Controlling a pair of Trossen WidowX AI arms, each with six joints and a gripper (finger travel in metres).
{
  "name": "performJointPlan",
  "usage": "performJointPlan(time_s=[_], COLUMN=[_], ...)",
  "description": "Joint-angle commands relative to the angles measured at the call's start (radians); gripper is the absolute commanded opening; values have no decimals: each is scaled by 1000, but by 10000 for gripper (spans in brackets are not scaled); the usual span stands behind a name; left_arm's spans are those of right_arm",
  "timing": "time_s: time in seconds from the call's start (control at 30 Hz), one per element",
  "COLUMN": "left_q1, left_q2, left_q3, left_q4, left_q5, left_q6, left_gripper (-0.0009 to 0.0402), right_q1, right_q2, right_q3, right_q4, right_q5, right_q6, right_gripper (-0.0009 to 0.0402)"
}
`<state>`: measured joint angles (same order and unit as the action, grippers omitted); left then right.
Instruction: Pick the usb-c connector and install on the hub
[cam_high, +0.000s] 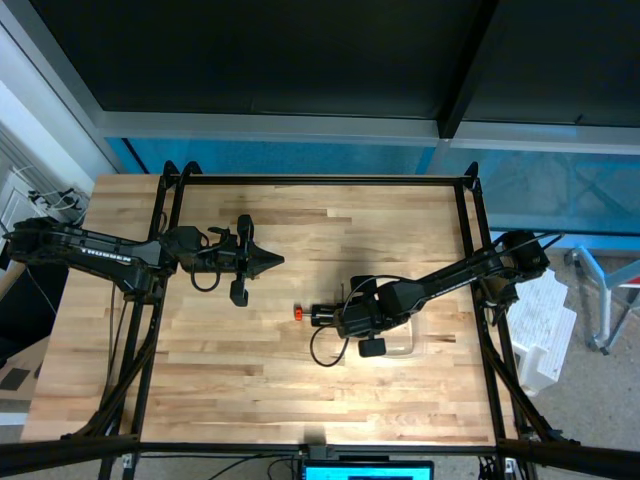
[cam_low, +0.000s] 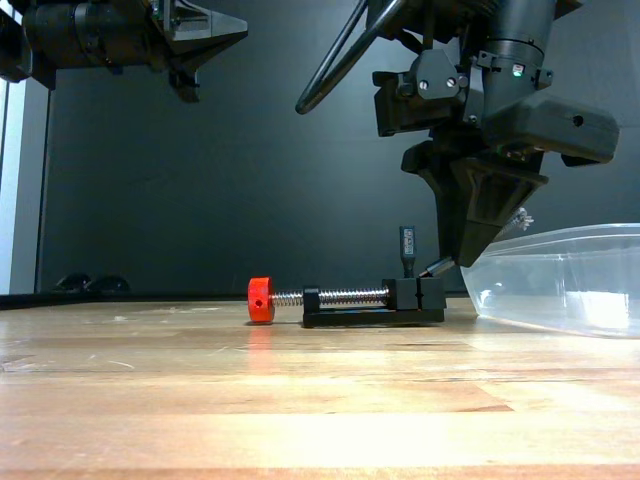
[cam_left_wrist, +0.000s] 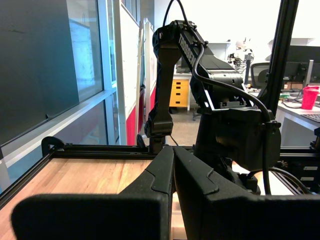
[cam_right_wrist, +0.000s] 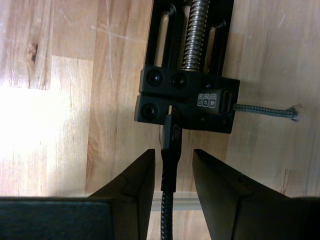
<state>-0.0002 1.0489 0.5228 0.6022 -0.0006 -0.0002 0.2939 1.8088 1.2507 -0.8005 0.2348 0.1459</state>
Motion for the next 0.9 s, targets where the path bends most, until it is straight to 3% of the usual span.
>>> performJointPlan(time_s=[0.03, 0.27, 0.5, 0.83, 0.9], left_q1=[0, 0, 0, 0, 0], left_q2=[0, 0, 0, 0, 0], left_q3=[0, 0, 0, 0, 0], left_q4=[0, 0, 0, 0, 0], left_q5=[0, 0, 0, 0, 0], left_q6=[0, 0, 0, 0, 0], left_gripper=[0, 0, 0, 0, 0], right_q1=[-2, -5, -6, -8, -8], right_q2=[0, 0, 0, -1, -9], right_q3=[-1, -7, -11, -3, 1], right_q4=[3, 2, 2, -3, -10], right_q5=[-2, -27, -26, -22, -22], right_q6=[-2, 0, -2, 1, 2], right_gripper=[96, 96, 91, -3, 4])
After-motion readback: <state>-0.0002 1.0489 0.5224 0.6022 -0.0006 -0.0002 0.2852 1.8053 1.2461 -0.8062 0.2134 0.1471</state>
